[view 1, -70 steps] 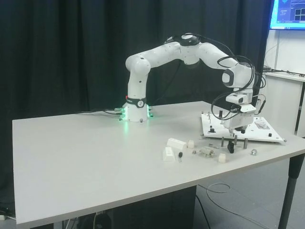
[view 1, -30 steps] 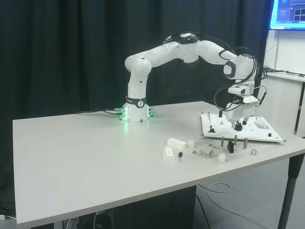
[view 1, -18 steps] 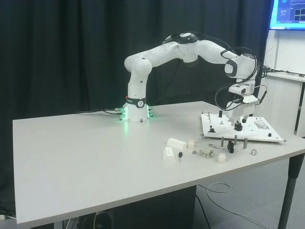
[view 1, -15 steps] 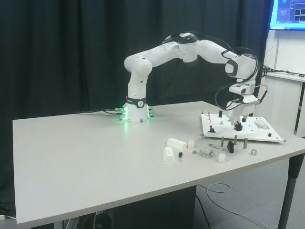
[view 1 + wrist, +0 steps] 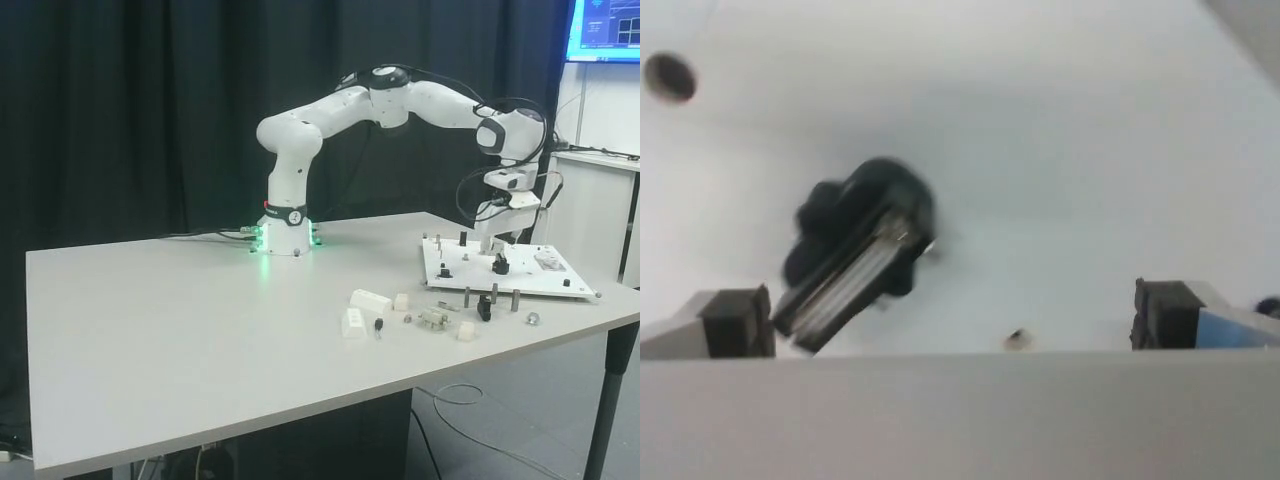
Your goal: Remove square peg 3.
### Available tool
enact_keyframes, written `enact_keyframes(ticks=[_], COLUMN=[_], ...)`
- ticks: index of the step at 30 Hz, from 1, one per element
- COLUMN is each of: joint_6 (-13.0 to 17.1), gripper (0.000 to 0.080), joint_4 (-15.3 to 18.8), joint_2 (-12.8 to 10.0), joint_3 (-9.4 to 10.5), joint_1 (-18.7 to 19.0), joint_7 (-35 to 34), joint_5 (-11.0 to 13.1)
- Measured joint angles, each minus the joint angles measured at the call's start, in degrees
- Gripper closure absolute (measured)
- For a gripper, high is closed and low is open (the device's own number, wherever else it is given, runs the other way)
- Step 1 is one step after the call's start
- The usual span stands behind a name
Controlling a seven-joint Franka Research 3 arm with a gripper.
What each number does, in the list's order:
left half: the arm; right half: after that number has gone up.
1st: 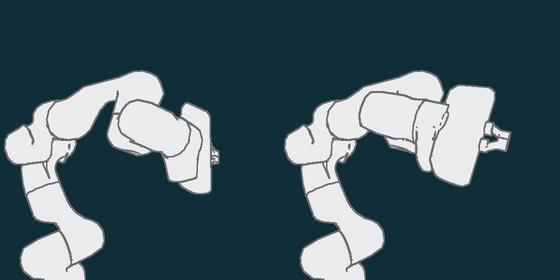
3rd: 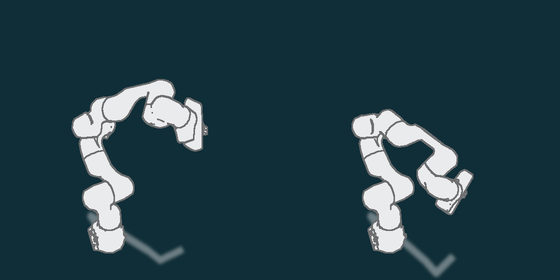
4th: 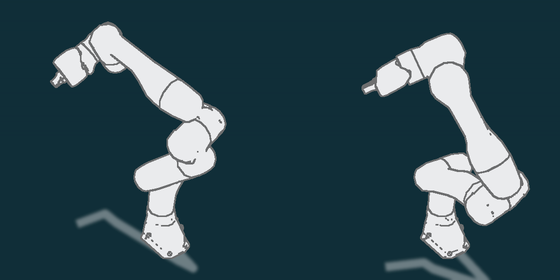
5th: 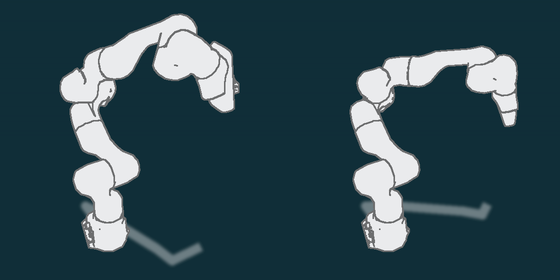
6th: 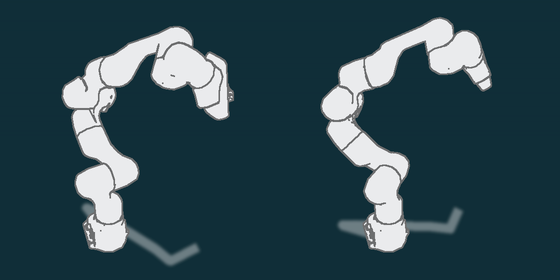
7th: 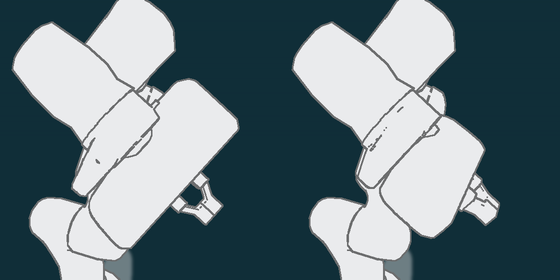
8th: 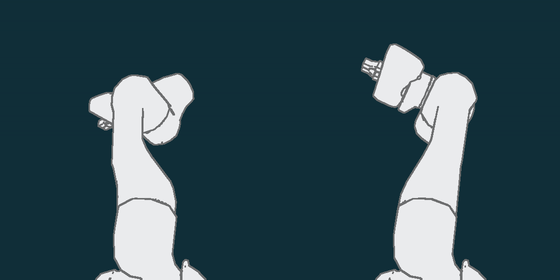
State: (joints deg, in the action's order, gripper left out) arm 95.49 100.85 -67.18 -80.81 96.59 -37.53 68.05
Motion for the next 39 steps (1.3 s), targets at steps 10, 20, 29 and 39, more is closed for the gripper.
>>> enact_keyframes(ticks=[10, 20, 29, 39], joint_6=[-0.53, -0.44, 1.03, 4.59], gripper=[0.0003, 0.0003, 0.0003, 0.0003], joint_4=[1.43, 3.05, 4.24, 4.60], joint_2=[0.01, 0.02, -0.02, -0.11], joint_3=[-0.58, -0.65, -0.48, 0.81], joint_1=[5.75, 11.57, 16.08, 20.04], joint_7=[-6.55, -13.88, -21.27, -29.72], joint_5=[-0.17, -0.16, 0.51, 1.01])
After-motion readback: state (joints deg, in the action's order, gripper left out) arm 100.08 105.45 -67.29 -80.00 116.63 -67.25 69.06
